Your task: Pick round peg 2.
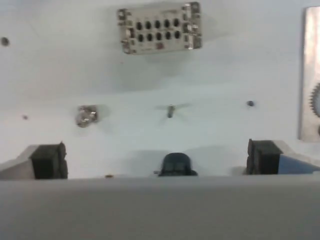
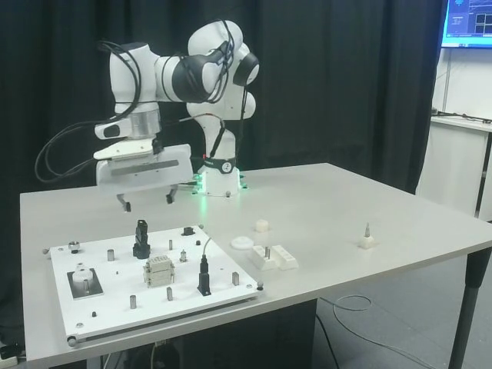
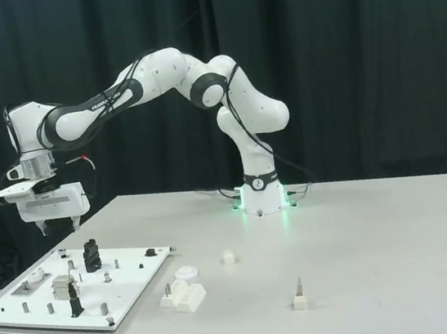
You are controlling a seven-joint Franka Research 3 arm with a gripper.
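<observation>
Round peg 2, judged to be the small upright metal pin (image 1: 170,111), stands on the white board (image 2: 100,315) between the grey multi-pin connector (image 1: 159,28) and a black plug (image 1: 176,164). The gripper (image 1: 155,158) hovers well above it, jaws spread wide and empty. The approach is in hand, and the next move calls for a straight descent with one finger on either side of the pin.

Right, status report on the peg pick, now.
Tool open, empty, hovering above the white board. No peg gripped. Black connector stands under the tool.

Only faint "FRANKA" lettering on the white arm (image 3: 108,102), otherwise no readable text
</observation>
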